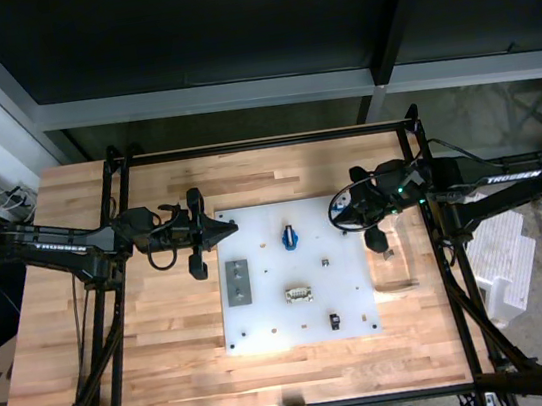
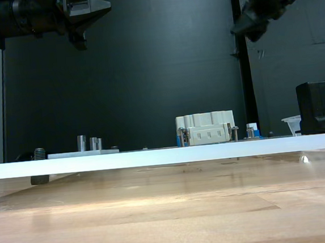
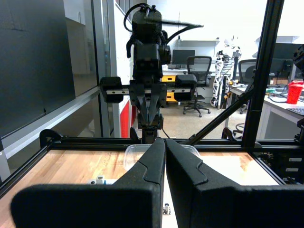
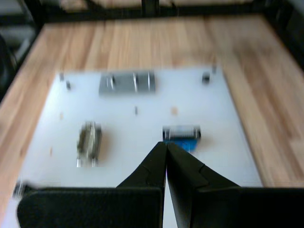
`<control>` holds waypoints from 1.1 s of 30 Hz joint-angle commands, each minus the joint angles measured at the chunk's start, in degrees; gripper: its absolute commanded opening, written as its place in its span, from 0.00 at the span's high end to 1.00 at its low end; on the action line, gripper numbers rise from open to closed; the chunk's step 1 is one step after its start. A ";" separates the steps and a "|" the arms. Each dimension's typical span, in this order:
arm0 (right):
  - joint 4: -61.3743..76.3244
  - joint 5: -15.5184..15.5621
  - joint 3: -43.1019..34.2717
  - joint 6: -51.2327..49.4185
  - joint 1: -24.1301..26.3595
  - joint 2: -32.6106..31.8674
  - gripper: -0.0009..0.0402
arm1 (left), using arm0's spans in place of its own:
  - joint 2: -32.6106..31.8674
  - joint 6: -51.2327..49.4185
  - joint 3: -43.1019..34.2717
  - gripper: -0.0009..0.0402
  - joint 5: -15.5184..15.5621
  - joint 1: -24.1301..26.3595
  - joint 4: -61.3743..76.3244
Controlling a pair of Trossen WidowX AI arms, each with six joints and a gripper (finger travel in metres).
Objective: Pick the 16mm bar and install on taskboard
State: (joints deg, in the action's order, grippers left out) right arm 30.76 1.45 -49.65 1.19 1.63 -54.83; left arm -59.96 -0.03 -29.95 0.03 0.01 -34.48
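Note:
I cannot pick out the 16mm bar in any view, and neither gripper holds anything. The white taskboard (image 1: 268,325) lies mid-table and carries a grey plate (image 1: 238,281) with short upright pegs (image 2: 90,143). My left gripper (image 1: 230,227) hovers shut, high over the board's far left corner, and its closed fingers (image 3: 156,156) point across at the right arm (image 3: 148,71). My right gripper (image 1: 341,215) is also shut. It hangs above the board's right side, angled down toward it, and its fingers (image 4: 156,166) meet just short of a blue part (image 4: 181,135).
The board also holds a blue part (image 1: 290,237), a beige connector (image 1: 299,294) (image 2: 206,128) and a small black block (image 1: 335,321) (image 2: 315,108). A clear plastic tray (image 1: 405,257) sits on the wood right of the board. Black frame rails run along both table sides.

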 commanded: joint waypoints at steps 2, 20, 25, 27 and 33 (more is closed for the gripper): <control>9.64 -0.37 -2.27 0.87 -0.20 -0.04 0.96 | -0.02 0.02 0.00 0.98 0.00 0.00 -0.02; 40.17 -0.42 -4.17 -3.19 -1.95 -0.04 0.75 | -0.02 0.02 0.00 0.98 0.00 0.00 -0.02; 40.57 -0.48 -3.98 -3.56 -3.48 -0.11 0.62 | -0.02 0.02 0.00 0.98 -0.02 0.00 -0.02; 40.61 -1.51 -3.72 -2.69 -4.59 -0.37 0.56 | -0.02 0.02 0.00 0.98 0.00 0.00 -0.02; 41.03 -3.39 -1.86 0.94 -7.80 -1.38 0.41 | -0.02 0.02 0.00 0.98 -0.02 0.00 -0.02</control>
State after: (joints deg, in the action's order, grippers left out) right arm 71.75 -1.98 -51.92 1.34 -5.56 -55.86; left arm -59.96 -0.03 -29.95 0.03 0.01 -34.48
